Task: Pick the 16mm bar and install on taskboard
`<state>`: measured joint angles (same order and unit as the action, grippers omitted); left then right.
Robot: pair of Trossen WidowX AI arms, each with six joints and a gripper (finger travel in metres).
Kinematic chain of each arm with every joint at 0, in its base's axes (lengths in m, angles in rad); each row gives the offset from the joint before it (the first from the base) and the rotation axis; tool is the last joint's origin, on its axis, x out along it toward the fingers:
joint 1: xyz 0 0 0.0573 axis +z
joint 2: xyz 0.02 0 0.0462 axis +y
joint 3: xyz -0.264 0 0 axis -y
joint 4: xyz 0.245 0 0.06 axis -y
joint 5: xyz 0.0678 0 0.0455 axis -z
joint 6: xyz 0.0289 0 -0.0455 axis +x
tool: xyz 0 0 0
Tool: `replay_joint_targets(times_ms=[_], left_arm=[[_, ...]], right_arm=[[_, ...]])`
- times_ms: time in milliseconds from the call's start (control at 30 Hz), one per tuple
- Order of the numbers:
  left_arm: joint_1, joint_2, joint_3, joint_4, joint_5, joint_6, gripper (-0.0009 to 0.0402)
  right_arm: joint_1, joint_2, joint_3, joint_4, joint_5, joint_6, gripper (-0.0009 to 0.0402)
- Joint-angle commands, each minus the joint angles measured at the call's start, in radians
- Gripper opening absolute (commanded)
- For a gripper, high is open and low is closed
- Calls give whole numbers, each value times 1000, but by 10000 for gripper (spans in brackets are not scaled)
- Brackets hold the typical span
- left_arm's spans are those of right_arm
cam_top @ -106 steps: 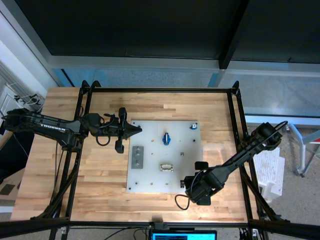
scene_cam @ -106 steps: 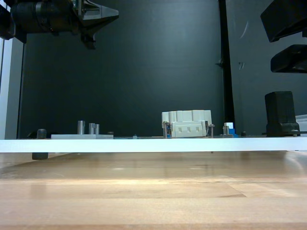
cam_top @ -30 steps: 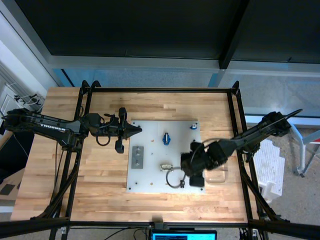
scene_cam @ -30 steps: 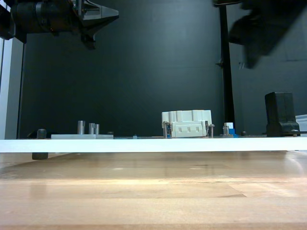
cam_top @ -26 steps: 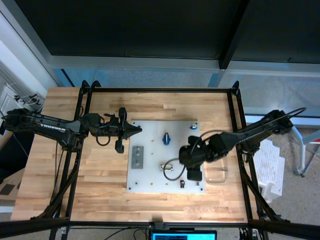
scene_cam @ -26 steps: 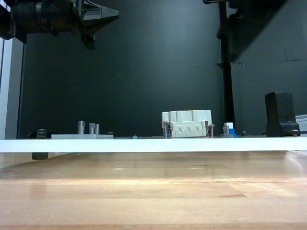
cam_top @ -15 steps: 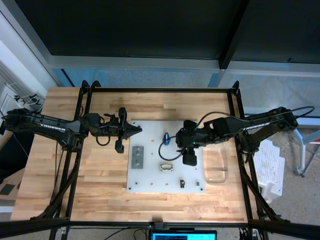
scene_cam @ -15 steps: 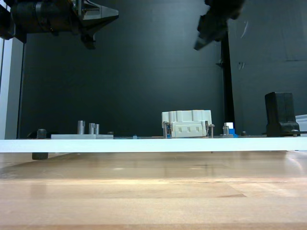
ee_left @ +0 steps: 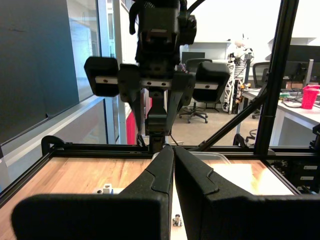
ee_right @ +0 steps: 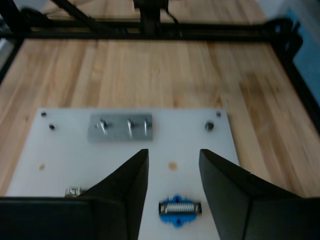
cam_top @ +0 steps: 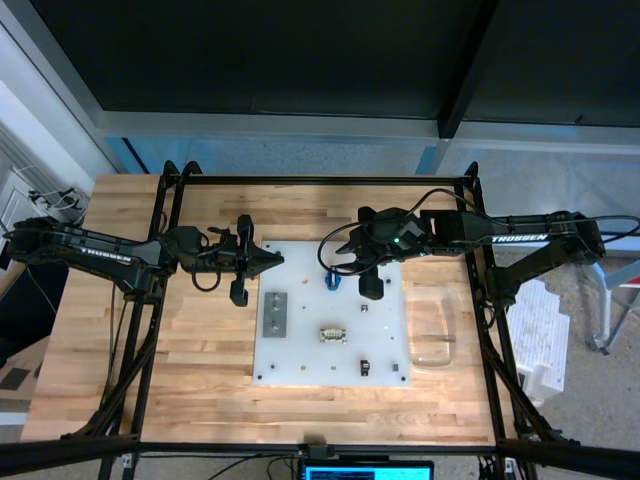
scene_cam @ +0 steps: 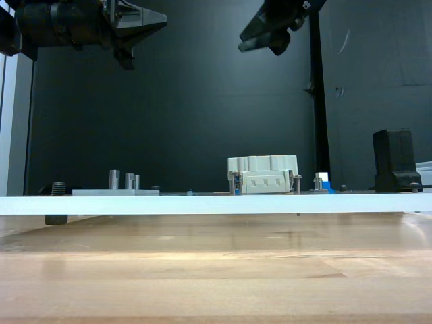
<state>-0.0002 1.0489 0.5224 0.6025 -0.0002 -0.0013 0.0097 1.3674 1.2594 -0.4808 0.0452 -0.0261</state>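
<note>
Since the coming move turns on where the peg lies from the right hand [cam_top: 371, 282], log that first. In the high view, what you should take for the 16mm bar [cam_top: 365, 307] is a tiny dark speck on the bare white of the taskboard [cam_top: 300, 345]. It sits just at 6 o'clock of that hand and about 4 o'clock of the blue knob [cam_top: 333, 278]. That is a judgement only, as the speck is too small to confirm. Its long axis cannot be read, upright or lying. The right hand is released, fingers [ee_right: 125, 180] spread with nothing between them. Through the gap its wrist view shows the knob and plate but no bar. In the low view it hangs well above the board, tilted down toward 9 o'clock. So the bar probably lies under or slightly behind the fingertips. You likely need a descent with a small pull back toward 3 o'clock, not more reach. The left hand [cam_top: 278, 260] is clenched on nothing. It is parked high over the board's 9 o'clock edge, well apart from the speck. The right arm is clearly the nearer.
</note>
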Motion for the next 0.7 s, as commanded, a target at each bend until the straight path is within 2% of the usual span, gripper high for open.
replay_joint_targets(times_ms=[33,100,367,700], left_arm=[[0,0,0,0,0,0,0],[0,0,0,0,0,0,0],[0,0,0,0,0,0,0],[0,0,0,0,0,0,0]], right_arm=[[-16,-23,-35,84,-48,-8,99],[-24,-37,-64,141,-68,-8,79],[-36,-97,-175,330,-73,-8,-3],[-56,-142,-344,644,-72,3,0]])
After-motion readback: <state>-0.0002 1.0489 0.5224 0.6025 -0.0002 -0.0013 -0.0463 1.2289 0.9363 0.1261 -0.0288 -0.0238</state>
